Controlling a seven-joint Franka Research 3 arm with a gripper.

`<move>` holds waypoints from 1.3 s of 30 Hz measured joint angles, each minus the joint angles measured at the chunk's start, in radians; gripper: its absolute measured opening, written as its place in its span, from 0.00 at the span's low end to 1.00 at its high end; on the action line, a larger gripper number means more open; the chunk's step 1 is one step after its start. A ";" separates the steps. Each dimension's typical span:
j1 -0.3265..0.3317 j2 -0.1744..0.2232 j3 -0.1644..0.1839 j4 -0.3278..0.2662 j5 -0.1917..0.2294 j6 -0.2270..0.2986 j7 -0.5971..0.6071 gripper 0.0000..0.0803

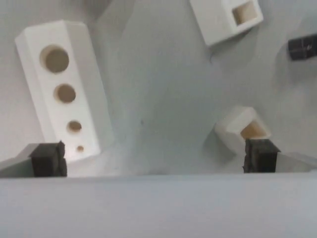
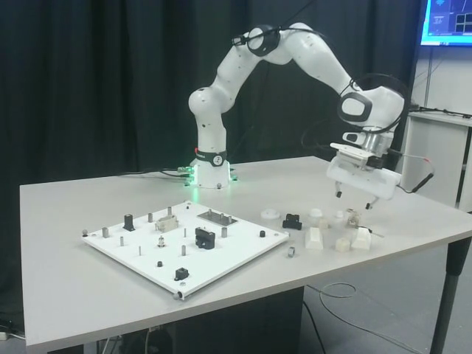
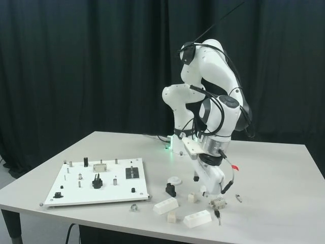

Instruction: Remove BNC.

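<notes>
Your gripper point(image 2: 354, 200) hangs low over the loose parts at the far end of the grey table point(image 2: 74, 214), well apart from the white board point(image 2: 236, 240). In the wrist view the 2 black pads point(image 1: 48, 159) stand wide apart with nothing between them, so the hand is released and carries nothing.

You cannot pick out the BNC with certainty from here. A small grey metal part point(image 3: 217, 204) lies on the table just beside the gripper, and it may be the connector, taken off the board. Several small fittings on the board could equally be it, such as the short metal one point(image 2: 161, 241) near the middle. Settle that first.

Below the fingers you see only a white block with 4 holes point(image 1: 62, 94), a white block with a square socket point(image 1: 228, 17), a small white piece point(image 1: 242, 130) close to 1 pad, and a black part point(image 1: 302, 47). None of these looks like a connector.

If the BNC sits on the board, lift clear of the loose parts before you travel. Then come down straight over it, centre it between the pads, and close on its collar. A bayonet fitting likely needs a short twist before it lifts, so do not pull straight up against the lock.
</notes>
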 joint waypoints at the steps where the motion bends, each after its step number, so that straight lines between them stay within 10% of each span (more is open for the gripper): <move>1: -0.002 -0.001 0.000 0.001 -0.006 -0.001 0.000 1.00; 18: -0.131 -0.026 0.038 0.013 -0.143 -0.086 0.000 1.00; 33: -0.523 -0.094 0.357 -0.040 -0.346 -0.130 -0.018 1.00; 39: -0.618 -0.112 0.408 -0.085 -0.378 -0.115 -0.048 1.00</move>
